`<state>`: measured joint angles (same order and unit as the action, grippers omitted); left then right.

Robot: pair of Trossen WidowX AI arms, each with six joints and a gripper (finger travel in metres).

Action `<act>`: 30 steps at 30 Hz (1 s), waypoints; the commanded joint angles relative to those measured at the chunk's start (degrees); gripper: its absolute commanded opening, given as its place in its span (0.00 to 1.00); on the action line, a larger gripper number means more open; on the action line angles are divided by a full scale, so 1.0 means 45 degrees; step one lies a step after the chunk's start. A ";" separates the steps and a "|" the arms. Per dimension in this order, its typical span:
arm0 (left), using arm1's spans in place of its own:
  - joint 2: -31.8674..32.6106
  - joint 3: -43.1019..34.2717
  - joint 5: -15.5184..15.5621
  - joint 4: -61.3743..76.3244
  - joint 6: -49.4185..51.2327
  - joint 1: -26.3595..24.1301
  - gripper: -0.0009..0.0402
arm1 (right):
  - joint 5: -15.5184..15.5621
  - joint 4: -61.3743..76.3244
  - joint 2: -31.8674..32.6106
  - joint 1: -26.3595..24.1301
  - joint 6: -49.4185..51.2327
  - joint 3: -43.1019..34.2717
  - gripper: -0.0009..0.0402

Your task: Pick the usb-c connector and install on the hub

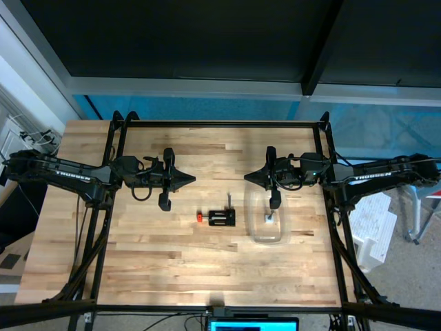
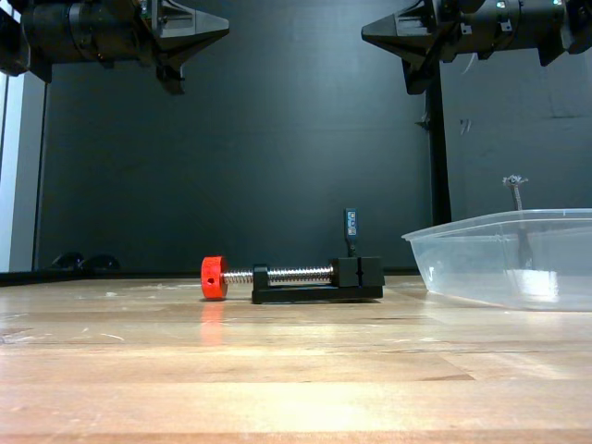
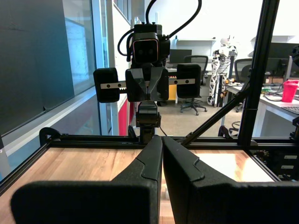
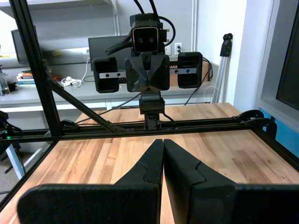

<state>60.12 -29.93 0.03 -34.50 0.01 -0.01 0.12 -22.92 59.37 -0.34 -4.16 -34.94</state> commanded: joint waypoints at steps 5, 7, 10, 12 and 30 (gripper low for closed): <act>0.0000 -0.0005 0.0000 -0.0005 0.0000 0.0000 0.02 | -0.0029 0.0189 0.0005 0.0019 0.0369 -0.0005 0.02; 0.0000 -0.0005 -0.0005 -0.0005 0.0000 0.0005 0.02 | -0.0015 0.0515 -0.0010 0.0024 0.0321 -0.0015 0.02; 0.0000 -0.0005 -0.0005 -0.0005 0.0000 0.0005 0.02 | -0.0024 0.1520 -0.0010 0.0029 0.0340 -0.0194 0.02; 0.0000 -0.0005 -0.0005 -0.0005 0.0000 0.0000 0.02 | -0.0024 0.2312 -0.0010 0.0044 0.0359 -0.0403 0.02; 0.0000 -0.0005 -0.0005 -0.0005 0.0000 0.0005 0.02 | -0.0015 1.2658 -0.0005 0.0549 0.0359 -0.3308 0.02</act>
